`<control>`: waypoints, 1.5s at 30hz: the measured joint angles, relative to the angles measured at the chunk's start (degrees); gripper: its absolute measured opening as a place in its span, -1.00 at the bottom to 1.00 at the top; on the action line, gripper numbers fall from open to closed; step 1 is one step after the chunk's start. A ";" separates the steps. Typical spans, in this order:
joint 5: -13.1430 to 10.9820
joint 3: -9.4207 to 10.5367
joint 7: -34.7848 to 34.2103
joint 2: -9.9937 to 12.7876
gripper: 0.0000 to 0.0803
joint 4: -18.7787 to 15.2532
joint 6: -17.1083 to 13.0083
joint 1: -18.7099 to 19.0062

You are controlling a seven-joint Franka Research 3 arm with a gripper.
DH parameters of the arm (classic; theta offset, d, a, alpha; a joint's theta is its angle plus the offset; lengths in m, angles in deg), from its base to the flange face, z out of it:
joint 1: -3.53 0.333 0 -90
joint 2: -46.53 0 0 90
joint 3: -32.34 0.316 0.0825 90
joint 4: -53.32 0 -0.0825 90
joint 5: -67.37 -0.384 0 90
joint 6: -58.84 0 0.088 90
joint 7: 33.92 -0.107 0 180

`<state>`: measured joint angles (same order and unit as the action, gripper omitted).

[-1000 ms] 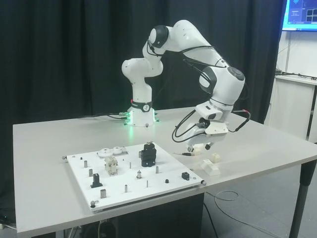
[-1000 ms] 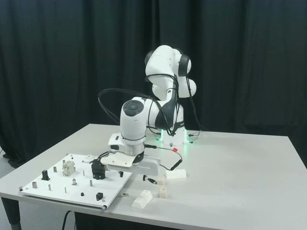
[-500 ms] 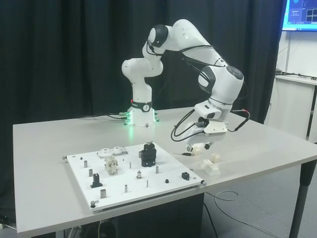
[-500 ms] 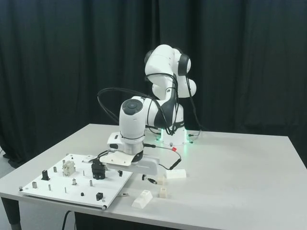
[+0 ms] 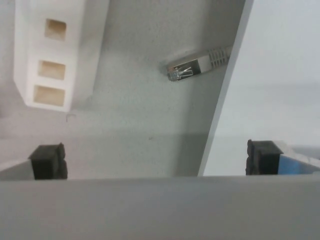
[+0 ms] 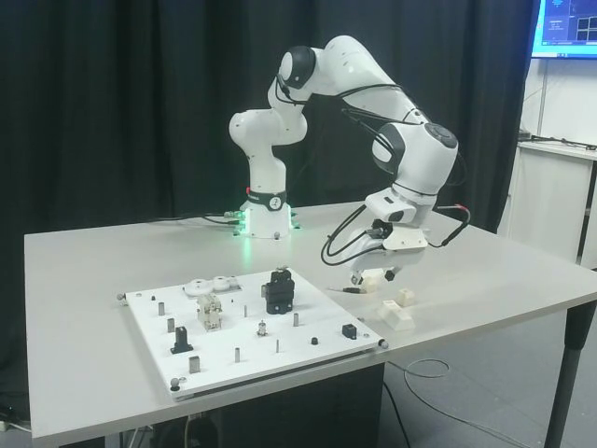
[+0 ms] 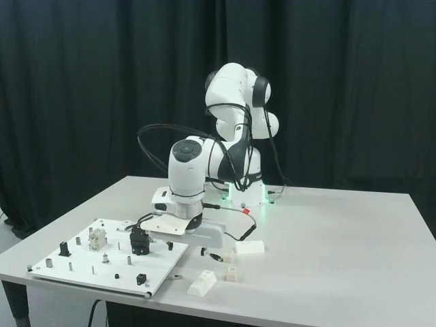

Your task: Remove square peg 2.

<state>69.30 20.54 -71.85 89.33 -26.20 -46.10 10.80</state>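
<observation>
The white assembly board [image 6: 308, 359] lies on the grey table and carries several small grey pegs, among them a square one [image 6: 193, 363] near its front left corner. I cannot tell which is square peg 2. My gripper [image 6: 373, 276] hovers low over the table just off the board's right edge, far from those pegs. It is open, with nothing between its black fingertips [image 5: 47, 161]. In the wrist view my gripper [image 5: 155, 160] spans the board's edge [image 5: 225, 100], and in the second room view my gripper [image 7: 187, 248] hangs beside the board [image 7: 82, 276].
A white block with three square holes [image 5: 55, 55] and a cable plug [image 5: 187, 67] lie on the table under the gripper. Two more white blocks [image 6: 396, 315] [image 6: 407, 297] sit close by. A black fixture [image 6: 279, 291] stands on the board.
The arm has shifted slightly up and toward the board. The gripper stays open, and nothing on the table has moved.
</observation>
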 joint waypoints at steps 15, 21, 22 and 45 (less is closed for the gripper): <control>0.00 0.00 -0.12 -0.25 0.99 -0.05 -0.10 -0.15; 0.00 0.00 -0.13 -0.28 0.99 -0.06 -0.19 -0.16; 0.00 0.00 -0.13 -0.28 0.99 -0.06 -0.20 -0.16; 0.00 0.00 -0.14 -0.45 0.99 -0.08 -1.08 -0.79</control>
<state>69.30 20.54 -71.99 88.88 -26.28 -47.18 10.02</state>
